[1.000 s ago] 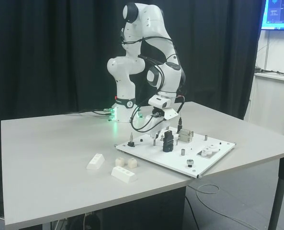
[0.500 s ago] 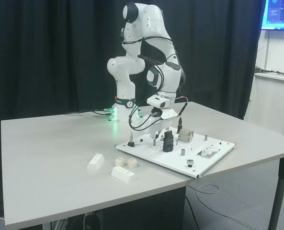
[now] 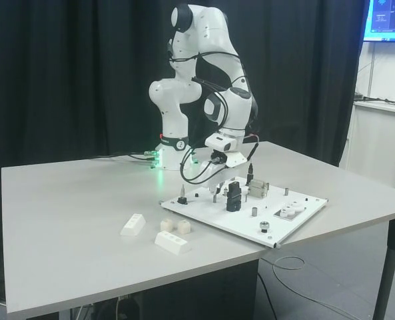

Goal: Insert square peg 2.

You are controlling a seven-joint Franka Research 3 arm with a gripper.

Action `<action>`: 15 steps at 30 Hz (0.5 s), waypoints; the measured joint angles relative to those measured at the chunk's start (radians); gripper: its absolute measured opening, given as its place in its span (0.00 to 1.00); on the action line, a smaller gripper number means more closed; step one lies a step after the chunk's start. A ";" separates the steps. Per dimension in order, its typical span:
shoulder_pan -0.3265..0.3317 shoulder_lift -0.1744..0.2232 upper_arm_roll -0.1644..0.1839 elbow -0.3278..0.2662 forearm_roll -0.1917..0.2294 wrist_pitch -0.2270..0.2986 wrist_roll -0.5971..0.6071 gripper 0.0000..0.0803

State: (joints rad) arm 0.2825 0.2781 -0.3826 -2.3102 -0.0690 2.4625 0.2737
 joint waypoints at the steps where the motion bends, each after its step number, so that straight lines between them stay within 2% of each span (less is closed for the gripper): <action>1: 0.000 0.000 0.000 0.000 0.000 0.000 -0.003 0.09; 15: 0.000 -0.001 0.001 0.000 0.000 0.001 -0.026 0.09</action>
State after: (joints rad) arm 0.2824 0.2772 -0.3812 -2.3100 -0.0690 2.4633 0.2480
